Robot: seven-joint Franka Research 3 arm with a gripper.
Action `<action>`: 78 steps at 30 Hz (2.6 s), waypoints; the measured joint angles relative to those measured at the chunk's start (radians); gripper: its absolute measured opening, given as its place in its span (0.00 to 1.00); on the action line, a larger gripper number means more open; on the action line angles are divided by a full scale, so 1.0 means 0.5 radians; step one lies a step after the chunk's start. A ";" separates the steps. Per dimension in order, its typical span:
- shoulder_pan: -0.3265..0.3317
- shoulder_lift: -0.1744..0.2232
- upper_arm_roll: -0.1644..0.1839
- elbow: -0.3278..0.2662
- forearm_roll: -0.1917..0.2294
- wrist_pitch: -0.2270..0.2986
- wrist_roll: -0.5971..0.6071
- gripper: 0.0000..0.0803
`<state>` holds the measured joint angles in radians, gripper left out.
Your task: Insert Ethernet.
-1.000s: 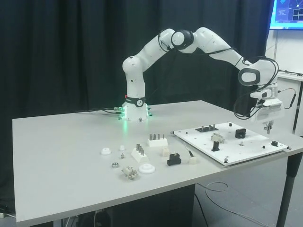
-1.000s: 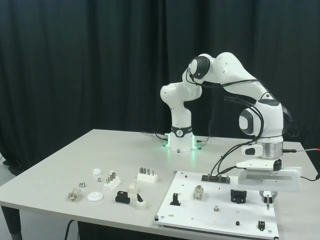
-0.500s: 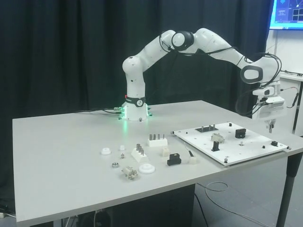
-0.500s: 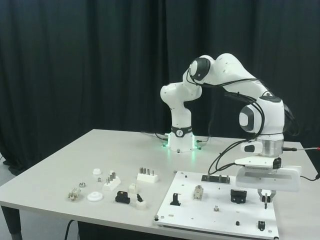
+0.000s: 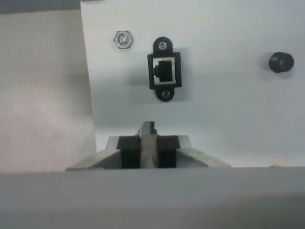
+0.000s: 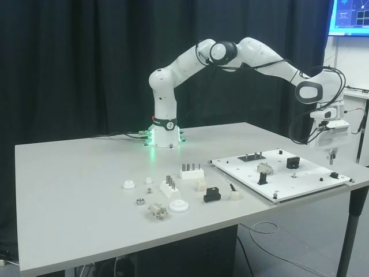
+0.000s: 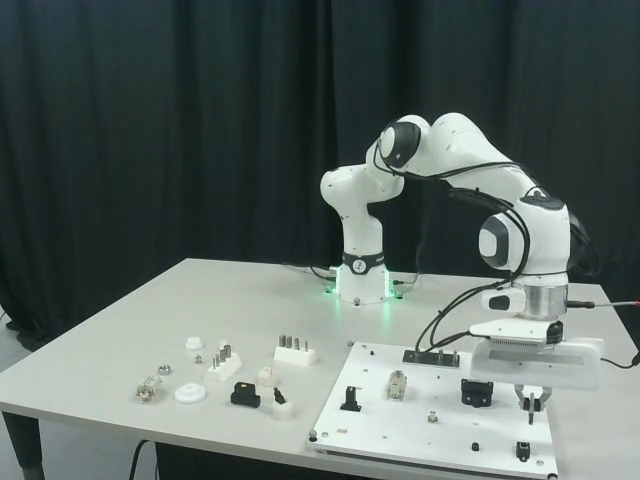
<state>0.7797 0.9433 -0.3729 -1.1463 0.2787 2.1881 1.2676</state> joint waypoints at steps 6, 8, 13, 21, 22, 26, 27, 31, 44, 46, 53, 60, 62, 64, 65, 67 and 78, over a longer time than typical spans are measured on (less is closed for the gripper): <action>-0.021 0.053 0.000 0.069 0.033 -0.031 -0.017 0.09; -0.028 0.069 0.000 0.094 0.043 -0.043 -0.021 0.09; -0.045 0.098 0.000 0.140 0.054 -0.058 -0.022 0.09; -0.066 0.123 0.000 0.202 0.056 -0.073 -0.022 0.09; -0.069 0.125 0.000 0.207 0.056 -0.074 -0.022 0.09; -0.079 0.126 0.000 0.223 0.056 -0.077 -0.022 0.09; -0.082 0.126 0.000 0.225 0.056 -0.078 -0.022 0.09; -0.089 0.127 0.000 0.233 0.056 -0.088 -0.023 0.09; -0.114 0.174 0.000 0.294 0.086 -0.125 -0.078 0.09; -0.118 0.185 0.000 0.307 0.088 -0.130 -0.080 0.09; -0.128 0.211 0.000 0.344 0.098 -0.146 -0.087 0.09; -0.132 0.235 0.000 0.379 0.116 -0.152 -0.092 0.09; -0.132 0.236 0.000 0.381 0.120 -0.152 -0.095 0.09; -0.132 0.237 0.000 0.382 0.123 -0.153 -0.097 0.09; -0.132 0.237 0.000 0.383 0.124 -0.153 -0.098 0.09; -0.131 0.239 0.000 0.386 0.124 -0.154 -0.099 0.09; -0.129 0.242 0.000 0.392 0.125 -0.156 -0.099 0.09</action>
<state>0.7154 1.0645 -0.3728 -0.9505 0.3413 2.1100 1.2180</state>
